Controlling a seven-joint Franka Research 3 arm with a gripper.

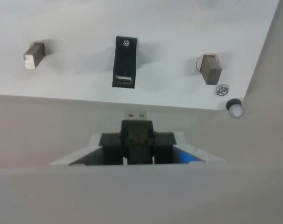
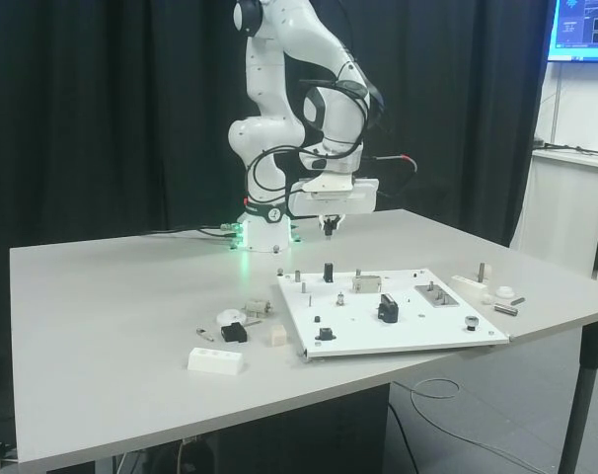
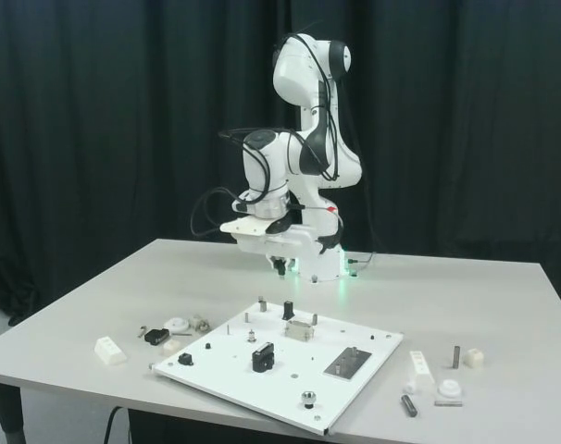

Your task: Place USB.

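Overhead, the gripper hangs in mid-air above the far edge of the white board, just above centre of the first room frame. Fingers clamped on the USB plug; in the wrist view its metal tip sticks out past the black fingertips. Black USB socket block stands upright on the board, open port facing the plug, well apart from it. Grey peg and second grey peg flank the socket. Loose small parts and a white block lie on the grey table, lower left of the first room frame.
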